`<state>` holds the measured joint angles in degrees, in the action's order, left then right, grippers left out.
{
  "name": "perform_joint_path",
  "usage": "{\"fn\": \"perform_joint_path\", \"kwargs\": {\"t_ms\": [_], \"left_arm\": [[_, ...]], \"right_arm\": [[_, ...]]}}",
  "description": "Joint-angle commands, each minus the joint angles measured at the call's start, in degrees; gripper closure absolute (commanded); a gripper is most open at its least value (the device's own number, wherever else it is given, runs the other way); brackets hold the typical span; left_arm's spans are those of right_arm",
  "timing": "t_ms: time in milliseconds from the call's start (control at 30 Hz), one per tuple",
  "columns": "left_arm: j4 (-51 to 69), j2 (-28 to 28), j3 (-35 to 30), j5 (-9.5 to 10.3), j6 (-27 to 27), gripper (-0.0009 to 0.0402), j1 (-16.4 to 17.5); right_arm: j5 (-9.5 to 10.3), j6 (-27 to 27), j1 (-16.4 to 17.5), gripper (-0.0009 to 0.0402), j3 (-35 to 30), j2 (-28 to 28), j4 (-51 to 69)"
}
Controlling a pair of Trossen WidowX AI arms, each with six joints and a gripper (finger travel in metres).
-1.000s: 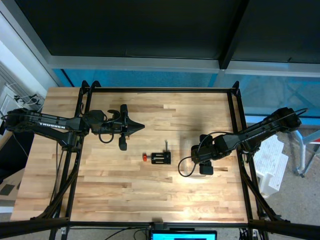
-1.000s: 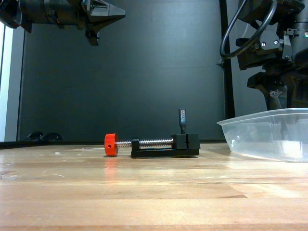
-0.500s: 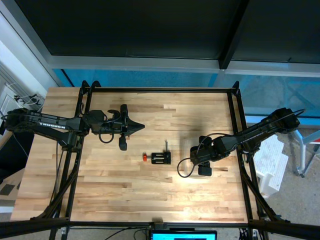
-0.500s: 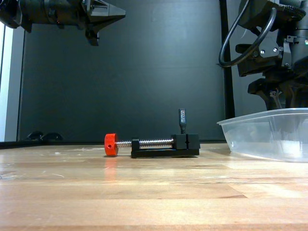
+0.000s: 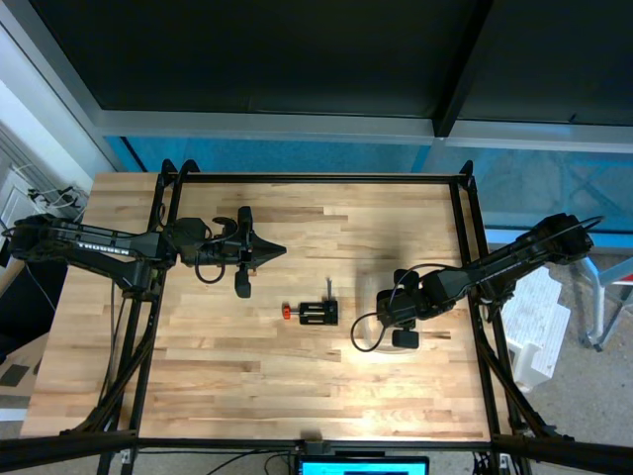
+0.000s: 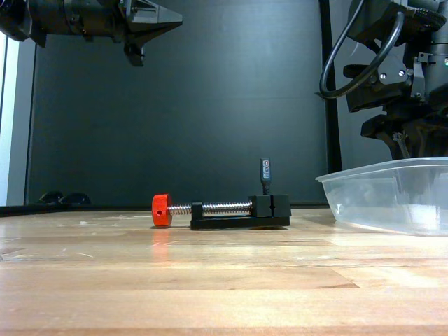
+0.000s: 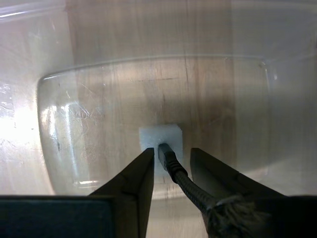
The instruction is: Pick the usb-c connector and install on the hub
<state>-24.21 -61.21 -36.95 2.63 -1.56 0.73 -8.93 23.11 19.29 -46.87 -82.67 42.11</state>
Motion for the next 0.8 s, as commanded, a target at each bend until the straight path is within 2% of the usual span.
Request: {"fn": "perform_joint_path", "kwargs": {"t_ms": [33,800], "left_arm": [[-0.02,0.00,-0.02,0.00,0.02,0.0393,0.02],[-0.02,0.00,-0.02,-0.02,0.02,0.0393,0.02]], "right_arm": [[0.15,0.00,0.00,0.0322,-0.02,0.07,0.00],[0.57,-0.02,0.13,0.0385,-0.02,0.07,-0.28]]}}
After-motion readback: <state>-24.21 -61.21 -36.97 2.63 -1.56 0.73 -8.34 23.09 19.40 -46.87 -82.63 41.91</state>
